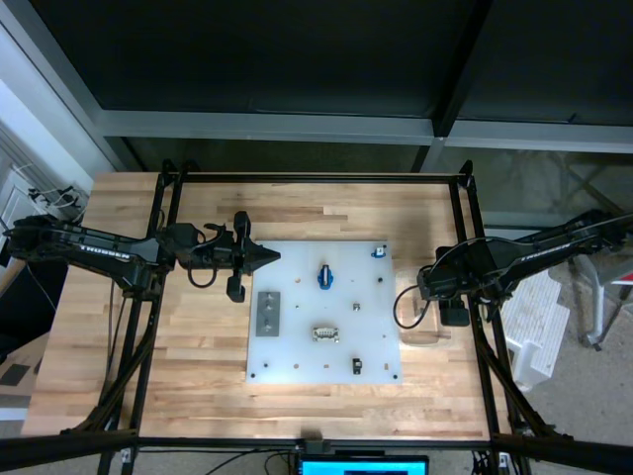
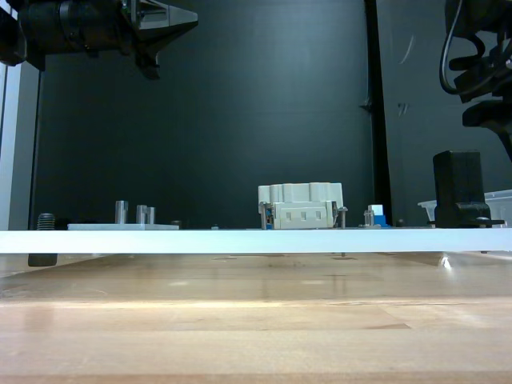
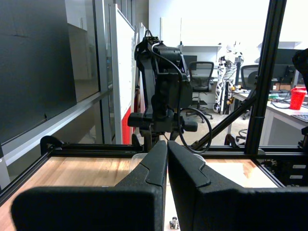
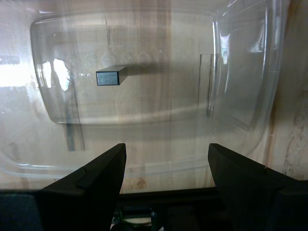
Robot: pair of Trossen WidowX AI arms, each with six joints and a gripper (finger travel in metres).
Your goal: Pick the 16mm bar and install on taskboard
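The 16mm bar (image 4: 110, 76) lies free on the floor of a clear plastic tray (image 4: 269, 72), which sits on the bench (image 1: 198, 376) just right of the white taskboard (image 1: 326, 366). The bar is a small dark block lying flat, held by nothing and clear of the board.

The right gripper (image 4: 167, 149) hangs over this tray and points down into it. Its fingers (image 4: 101, 173) are spread wide and empty. The bar lies beyond the fingertips, apart from both and not between them, and it is closer to one finger's side than the other. In the high view this gripper (image 1: 454, 317) sits just off the board's right edge.

The left gripper (image 1: 273, 256) is up in the air over the far left corner of the board and points right. Its fingers (image 3: 154, 168) are clenched together on nothing, and it is well apart from the tray and bar.

On the board stand a grey block with pegs (image 1: 268, 312) near the left edge, a blue part (image 1: 325, 276) toward the far side, and a cream connector (image 1: 325, 335) near the middle
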